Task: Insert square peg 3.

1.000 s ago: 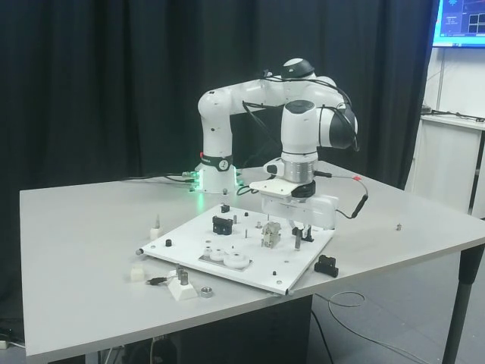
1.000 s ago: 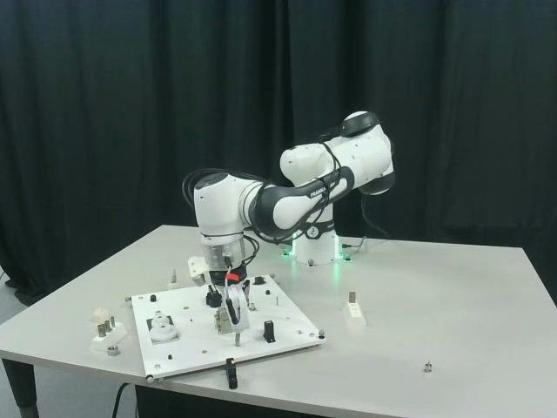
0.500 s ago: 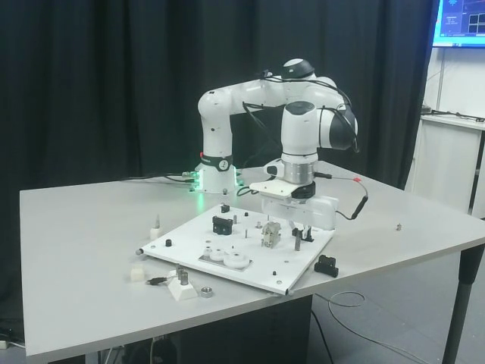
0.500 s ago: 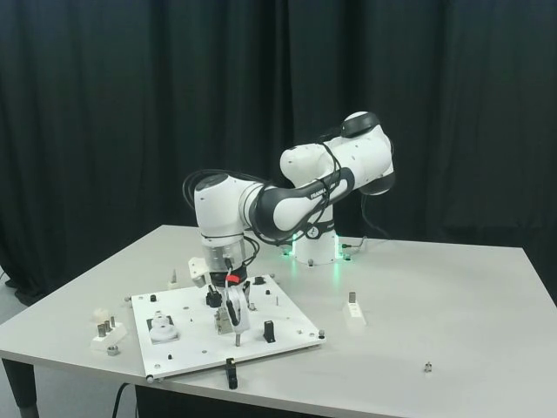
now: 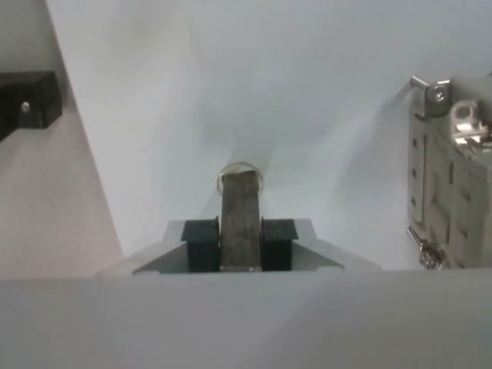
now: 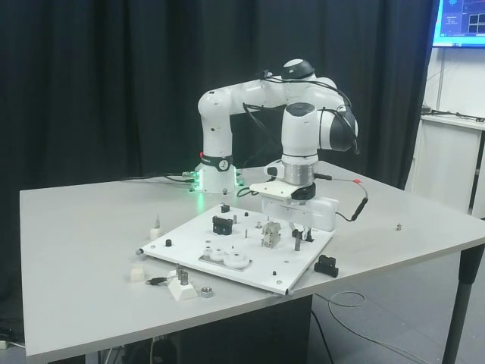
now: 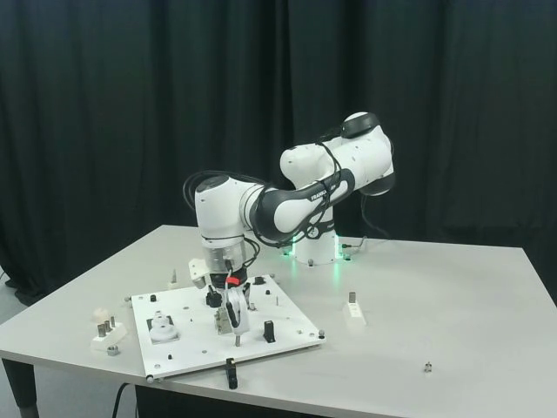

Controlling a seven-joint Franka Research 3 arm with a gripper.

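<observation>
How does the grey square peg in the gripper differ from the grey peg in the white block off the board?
The grey square peg is clamped in the gripper above the white board; the grey peg in the white block stands untouched on the grey table. The held peg's tip is at a round hole; the other sits in its block. Both stand upright.

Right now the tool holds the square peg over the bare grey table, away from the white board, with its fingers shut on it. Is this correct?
Not quite. The tool is shut on the square peg, but it is over the white board, not the bare grey table. The wrist view shows the peg tip above a hole in the board; the first room view agrees.
</observation>
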